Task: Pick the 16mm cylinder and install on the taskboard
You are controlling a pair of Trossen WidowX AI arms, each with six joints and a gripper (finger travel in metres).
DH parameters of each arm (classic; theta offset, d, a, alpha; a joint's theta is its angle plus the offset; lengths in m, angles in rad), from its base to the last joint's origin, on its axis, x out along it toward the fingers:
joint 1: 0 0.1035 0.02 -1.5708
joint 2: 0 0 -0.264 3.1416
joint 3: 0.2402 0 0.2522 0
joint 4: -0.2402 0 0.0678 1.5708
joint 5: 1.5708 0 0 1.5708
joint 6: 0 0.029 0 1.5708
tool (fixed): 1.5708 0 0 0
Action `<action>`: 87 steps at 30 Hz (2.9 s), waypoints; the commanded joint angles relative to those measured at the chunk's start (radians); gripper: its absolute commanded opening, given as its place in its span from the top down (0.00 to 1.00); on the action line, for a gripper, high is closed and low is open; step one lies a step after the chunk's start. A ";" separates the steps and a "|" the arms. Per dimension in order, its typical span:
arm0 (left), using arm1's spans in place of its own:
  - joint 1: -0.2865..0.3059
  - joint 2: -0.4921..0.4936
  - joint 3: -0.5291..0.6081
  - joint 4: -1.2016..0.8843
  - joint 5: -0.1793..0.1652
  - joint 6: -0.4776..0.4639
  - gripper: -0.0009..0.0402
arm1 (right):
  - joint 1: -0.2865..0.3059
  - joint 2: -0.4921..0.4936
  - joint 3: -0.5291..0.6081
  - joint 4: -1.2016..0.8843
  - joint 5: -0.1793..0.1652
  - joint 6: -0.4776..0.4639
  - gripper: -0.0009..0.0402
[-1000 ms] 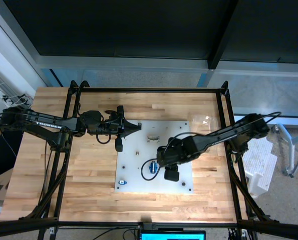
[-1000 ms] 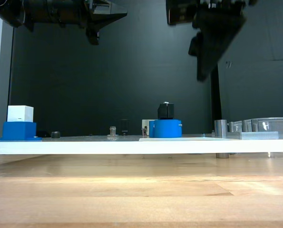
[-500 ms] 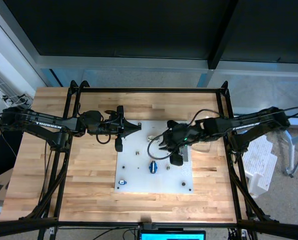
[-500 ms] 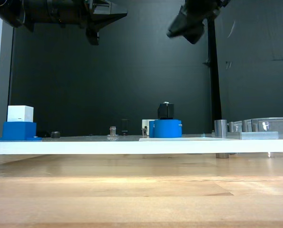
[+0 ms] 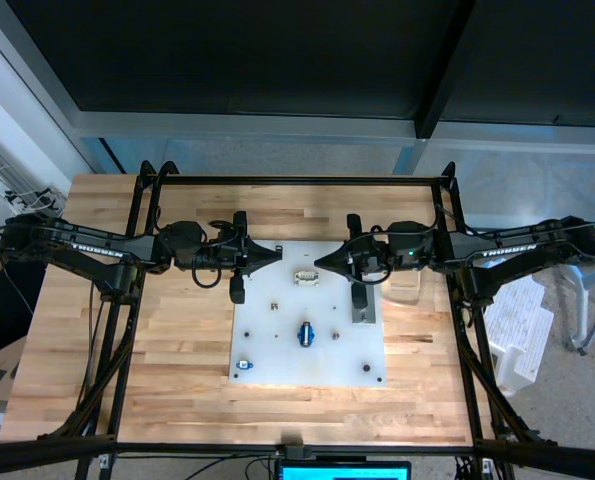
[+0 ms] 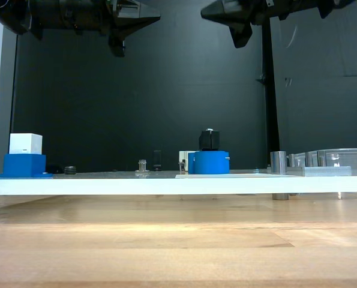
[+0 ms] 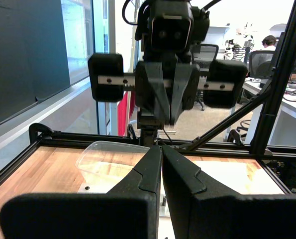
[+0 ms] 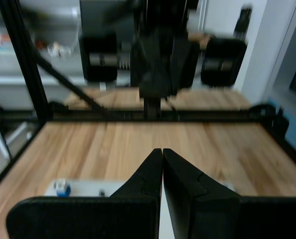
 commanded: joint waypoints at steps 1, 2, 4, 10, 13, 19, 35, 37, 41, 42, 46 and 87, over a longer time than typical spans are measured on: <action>0.000 0.000 0.000 0.000 0.000 0.000 0.98 | -0.009 -0.015 -0.045 0.099 -0.002 -0.001 0.98; 0.000 0.000 0.000 0.000 0.000 0.000 0.98 | -0.013 -0.019 -0.057 0.119 -0.013 -0.002 0.98; 0.000 0.000 0.000 0.000 0.000 0.000 0.98 | -0.027 -0.027 -0.079 0.155 -0.050 0.006 0.98; 0.000 0.000 0.000 0.000 0.000 0.000 0.98 | -0.049 -0.041 -0.147 0.272 -0.070 0.026 0.98; 0.000 0.000 0.000 0.000 0.000 0.000 0.98 | -0.050 -0.043 -0.165 0.292 -0.069 0.025 0.98; 0.000 0.000 0.000 0.000 0.000 0.000 0.98 | -0.051 -0.043 -0.181 0.291 -0.066 0.024 0.98; 0.000 0.000 0.000 0.000 0.000 0.000 0.98 | -0.052 -0.043 -0.181 0.304 -0.043 0.025 0.98; 0.000 0.000 0.000 0.000 0.000 0.000 0.98 | -0.052 -0.043 -0.181 0.306 -0.044 0.025 0.98; 0.000 0.000 0.000 0.000 0.000 0.000 0.98 | -0.052 -0.043 -0.181 0.306 -0.043 0.024 0.98; 0.000 0.000 0.000 0.000 0.000 0.000 0.98 | -0.052 -0.043 -0.181 0.307 -0.043 0.024 0.98; 0.000 0.000 0.000 0.000 0.000 0.000 0.98 | -0.052 -0.043 -0.181 0.303 -0.043 0.024 0.98; 0.000 0.000 0.000 0.000 0.000 0.000 0.98 | -0.052 -0.043 -0.181 0.288 -0.043 0.025 0.98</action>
